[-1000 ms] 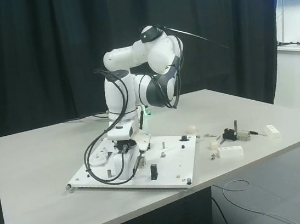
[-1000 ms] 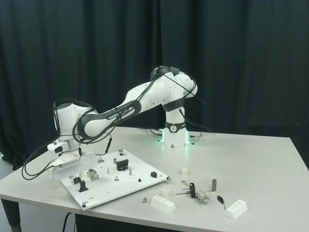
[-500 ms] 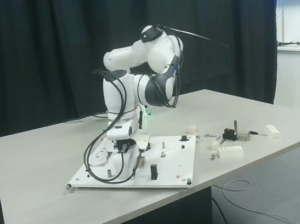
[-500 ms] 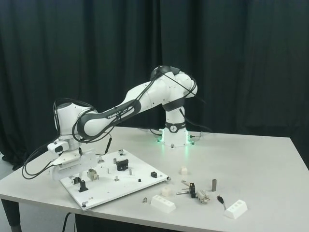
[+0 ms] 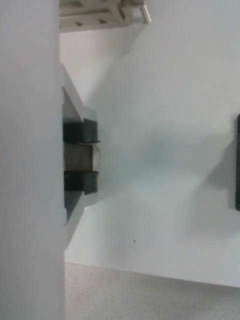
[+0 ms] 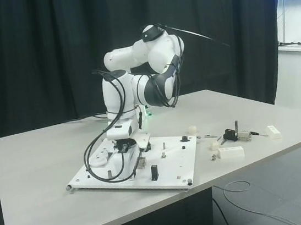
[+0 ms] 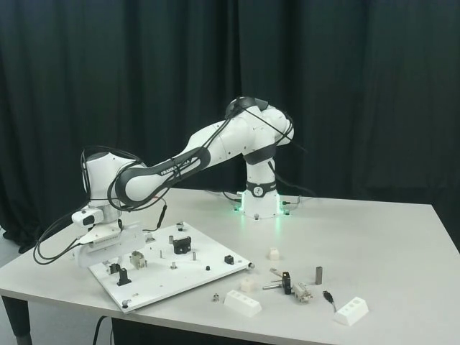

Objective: Remove square peg 3.

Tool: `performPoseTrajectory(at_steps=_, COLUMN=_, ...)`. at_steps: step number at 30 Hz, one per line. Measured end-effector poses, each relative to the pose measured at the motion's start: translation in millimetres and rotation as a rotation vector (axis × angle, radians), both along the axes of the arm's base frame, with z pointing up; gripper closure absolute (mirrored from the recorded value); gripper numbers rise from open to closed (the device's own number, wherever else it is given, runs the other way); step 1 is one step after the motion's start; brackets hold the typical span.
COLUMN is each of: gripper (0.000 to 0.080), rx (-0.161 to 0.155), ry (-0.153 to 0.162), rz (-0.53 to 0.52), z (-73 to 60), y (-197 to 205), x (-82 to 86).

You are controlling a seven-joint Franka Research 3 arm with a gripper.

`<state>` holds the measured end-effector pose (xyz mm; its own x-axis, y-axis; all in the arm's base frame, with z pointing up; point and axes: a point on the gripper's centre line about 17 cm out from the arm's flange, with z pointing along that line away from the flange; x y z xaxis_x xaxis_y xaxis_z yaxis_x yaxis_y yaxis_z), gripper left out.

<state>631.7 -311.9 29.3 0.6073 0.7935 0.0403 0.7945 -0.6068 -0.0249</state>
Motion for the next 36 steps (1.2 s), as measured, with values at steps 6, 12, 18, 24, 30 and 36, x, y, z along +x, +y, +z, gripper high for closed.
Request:
performPoseTrajectory(at_steps=6, gripper=0.0688, rx=-0.002, ry=-0.002, rz=0.001, z=0.4, y=0, x=0.6)
performPoseTrajectory(at_steps=12, gripper=0.0688, rx=-0.006, ry=-0.003, rz=0.002, z=2.2, y=1, x=1.3)
performPoseTrajectory(at_steps=18, gripper=0.0688, rx=-0.011, ry=-0.004, rz=0.002, z=4.0, y=1, x=1.4)
performPoseTrajectory(at_steps=24, gripper=0.0688, rx=-0.017, ry=-0.005, rz=0.002, z=6.5, y=1, x=1.1)
performPoseTrajectory(at_steps=30, gripper=0.0688, rx=-0.027, ry=-0.005, rz=0.001, z=11.8, y=0, x=0.7)
performPoseTrajectory(at_steps=36, gripper=0.0689, rx=-0.041, ry=-0.006, rz=0.0, z=20.2, y=0, x=-0.4)
